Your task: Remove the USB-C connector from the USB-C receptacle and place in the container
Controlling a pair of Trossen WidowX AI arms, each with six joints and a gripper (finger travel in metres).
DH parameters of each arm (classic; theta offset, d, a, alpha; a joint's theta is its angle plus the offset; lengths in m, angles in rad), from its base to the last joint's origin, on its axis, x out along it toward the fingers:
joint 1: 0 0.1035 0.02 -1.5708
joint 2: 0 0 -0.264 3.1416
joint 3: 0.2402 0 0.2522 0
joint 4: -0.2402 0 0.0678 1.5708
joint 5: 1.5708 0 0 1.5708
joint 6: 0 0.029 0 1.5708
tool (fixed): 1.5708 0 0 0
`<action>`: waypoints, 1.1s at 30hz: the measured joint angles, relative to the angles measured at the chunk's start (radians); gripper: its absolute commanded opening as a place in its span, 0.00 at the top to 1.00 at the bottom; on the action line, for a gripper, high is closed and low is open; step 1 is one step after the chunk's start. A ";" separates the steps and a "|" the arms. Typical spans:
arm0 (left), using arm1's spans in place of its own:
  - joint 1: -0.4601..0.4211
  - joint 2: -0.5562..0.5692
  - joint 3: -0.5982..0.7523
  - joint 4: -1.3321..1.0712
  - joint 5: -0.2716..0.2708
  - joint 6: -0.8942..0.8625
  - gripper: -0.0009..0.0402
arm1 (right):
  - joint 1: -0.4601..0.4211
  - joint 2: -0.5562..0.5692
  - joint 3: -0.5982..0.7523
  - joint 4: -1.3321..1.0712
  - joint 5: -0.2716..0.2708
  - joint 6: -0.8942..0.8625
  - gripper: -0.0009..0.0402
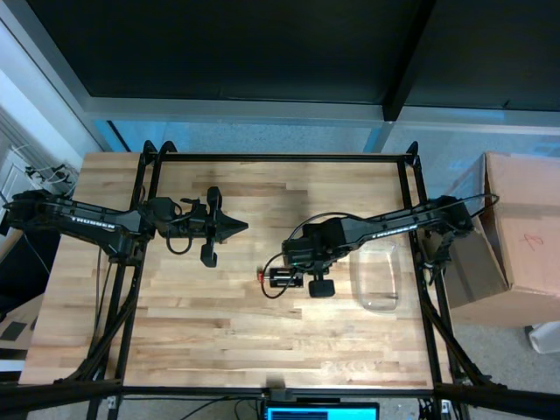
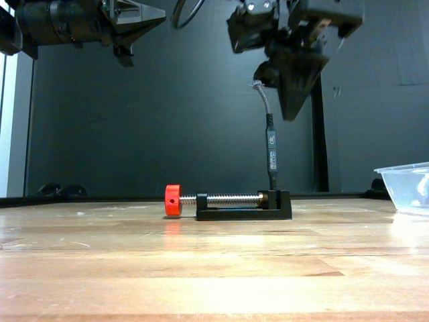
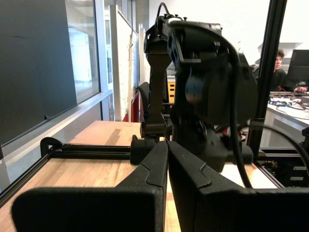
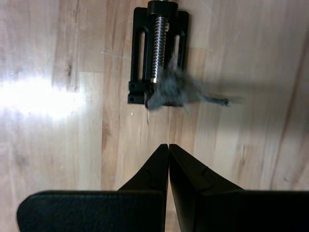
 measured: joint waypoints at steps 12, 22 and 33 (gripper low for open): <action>0.000 0.000 0.000 0.000 0.000 0.000 0.98 | 0.006 -0.060 0.181 -0.188 0.000 0.005 0.98; 0.000 0.000 0.000 0.000 0.000 0.000 0.98 | 0.011 -0.058 0.182 -0.190 0.000 0.006 0.97; 0.000 0.000 0.000 0.000 0.000 0.000 0.98 | 0.018 -0.047 0.176 -0.143 0.026 0.037 0.50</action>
